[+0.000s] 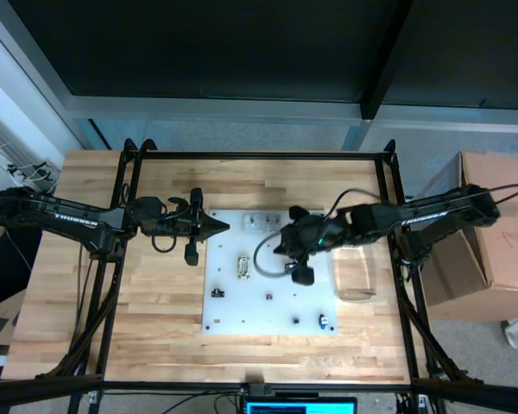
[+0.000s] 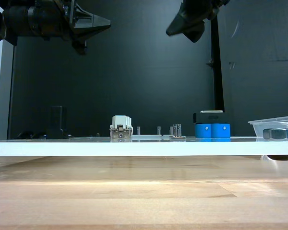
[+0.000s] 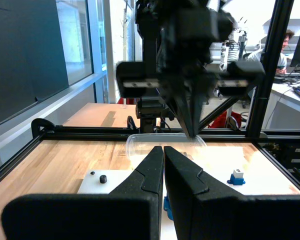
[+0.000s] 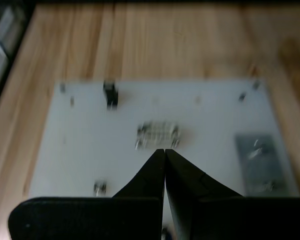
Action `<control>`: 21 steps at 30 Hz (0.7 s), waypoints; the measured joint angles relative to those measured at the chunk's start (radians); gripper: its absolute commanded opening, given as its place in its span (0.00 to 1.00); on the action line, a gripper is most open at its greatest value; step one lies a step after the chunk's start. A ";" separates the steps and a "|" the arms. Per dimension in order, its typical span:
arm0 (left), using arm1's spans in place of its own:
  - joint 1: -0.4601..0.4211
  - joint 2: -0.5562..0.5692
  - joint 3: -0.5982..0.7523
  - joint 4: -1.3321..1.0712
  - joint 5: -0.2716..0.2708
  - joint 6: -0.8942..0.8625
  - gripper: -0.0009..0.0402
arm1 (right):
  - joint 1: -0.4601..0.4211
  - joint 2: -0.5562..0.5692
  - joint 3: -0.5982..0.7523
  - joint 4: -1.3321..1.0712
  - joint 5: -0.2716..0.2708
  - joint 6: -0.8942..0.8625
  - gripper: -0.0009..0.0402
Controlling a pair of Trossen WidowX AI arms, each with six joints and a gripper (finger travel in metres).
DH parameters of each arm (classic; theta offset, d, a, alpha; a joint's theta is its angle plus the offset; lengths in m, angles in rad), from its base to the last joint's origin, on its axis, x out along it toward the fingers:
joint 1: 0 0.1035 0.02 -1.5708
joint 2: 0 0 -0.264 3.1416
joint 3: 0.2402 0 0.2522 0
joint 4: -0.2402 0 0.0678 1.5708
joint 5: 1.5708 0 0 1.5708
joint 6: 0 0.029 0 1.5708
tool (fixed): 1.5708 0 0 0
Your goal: Pick the M12 nut and place it on its threads and fasten
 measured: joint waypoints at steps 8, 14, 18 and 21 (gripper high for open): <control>0.000 0.000 0.000 0.000 0.000 0.000 0.02 | -0.101 -0.179 -0.229 0.358 -0.051 -0.053 0.02; 0.000 0.000 0.000 0.000 0.000 0.000 0.02 | -0.126 -0.276 -0.390 0.599 -0.064 -0.073 0.02; 0.000 0.000 0.000 0.000 0.000 0.000 0.02 | -0.138 -0.323 -0.488 0.750 -0.063 -0.066 0.02; 0.000 0.000 0.000 0.000 0.000 0.000 0.02 | -0.144 -0.344 -0.551 0.842 -0.069 -0.062 0.02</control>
